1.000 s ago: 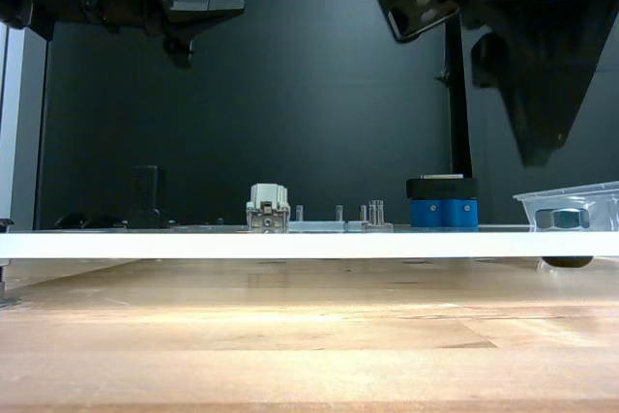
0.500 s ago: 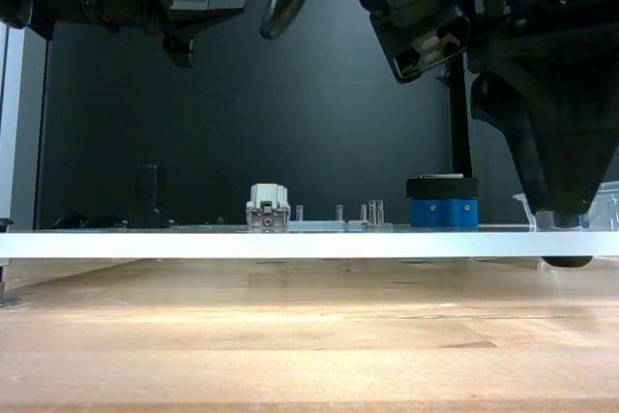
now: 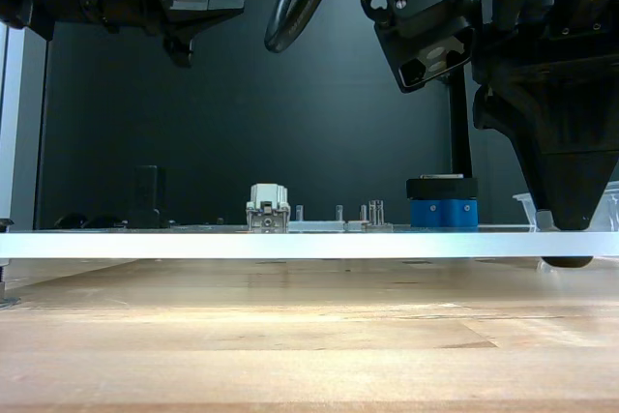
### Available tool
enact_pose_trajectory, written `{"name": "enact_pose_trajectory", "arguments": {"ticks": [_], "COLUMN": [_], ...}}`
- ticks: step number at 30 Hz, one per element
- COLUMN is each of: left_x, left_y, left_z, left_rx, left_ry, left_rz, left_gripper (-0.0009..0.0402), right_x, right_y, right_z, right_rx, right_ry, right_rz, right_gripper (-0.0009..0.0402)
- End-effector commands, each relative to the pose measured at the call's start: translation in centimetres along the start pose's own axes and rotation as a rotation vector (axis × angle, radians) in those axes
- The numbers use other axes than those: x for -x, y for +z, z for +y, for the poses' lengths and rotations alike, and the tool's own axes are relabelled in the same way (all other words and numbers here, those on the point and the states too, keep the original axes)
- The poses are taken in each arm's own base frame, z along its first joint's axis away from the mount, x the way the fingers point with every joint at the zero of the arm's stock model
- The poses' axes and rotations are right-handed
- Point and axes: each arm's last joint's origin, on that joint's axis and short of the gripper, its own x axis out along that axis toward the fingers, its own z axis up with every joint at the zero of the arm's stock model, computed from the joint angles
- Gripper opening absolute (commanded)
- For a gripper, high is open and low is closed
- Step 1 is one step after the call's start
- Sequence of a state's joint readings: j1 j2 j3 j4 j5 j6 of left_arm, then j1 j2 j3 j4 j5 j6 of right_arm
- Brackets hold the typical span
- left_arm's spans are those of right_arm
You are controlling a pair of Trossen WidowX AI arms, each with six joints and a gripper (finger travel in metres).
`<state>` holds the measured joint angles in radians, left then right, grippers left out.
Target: Unfasten the M12 nut and place it in the container
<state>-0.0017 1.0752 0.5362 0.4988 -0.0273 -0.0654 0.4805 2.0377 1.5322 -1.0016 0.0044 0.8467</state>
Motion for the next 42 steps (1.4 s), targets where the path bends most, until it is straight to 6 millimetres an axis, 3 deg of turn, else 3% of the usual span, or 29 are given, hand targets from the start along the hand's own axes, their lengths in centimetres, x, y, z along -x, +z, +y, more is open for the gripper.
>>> {"name": "enact_pose_trajectory", "arguments": {"ticks": [1, 8, 34, 42], "left_x": [0.0, 0.0, 0.0, 0.0], "left_y": [0.0, 0.0, 0.0, 0.0], "left_z": [0.0, 0.01, 0.01, 0.01], "left_rx": [0.0, 0.0, 0.0, 0.0], "left_ry": [0.0, 0.0, 0.0, 0.0], "left_rz": [0.0, 0.0, 0.0, 0.0], "left_gripper": [0.0, 0.0, 0.0, 0.0], "right_x": [-0.07, -0.11, -0.06, -0.06], "right_y": [-0.03, -0.05, -0.06, -0.08], "right_z": [-0.04, -0.05, -0.14, -0.17], "right_rx": [0.019, 0.179, 1.565, 1.694], "right_ry": [-0.004, -0.002, -0.002, -0.003], "right_rz": [0.002, 0.004, 0.011, 0.015], "right_gripper": [0.0064, -0.0003, 0.0042, 0.0055]}}
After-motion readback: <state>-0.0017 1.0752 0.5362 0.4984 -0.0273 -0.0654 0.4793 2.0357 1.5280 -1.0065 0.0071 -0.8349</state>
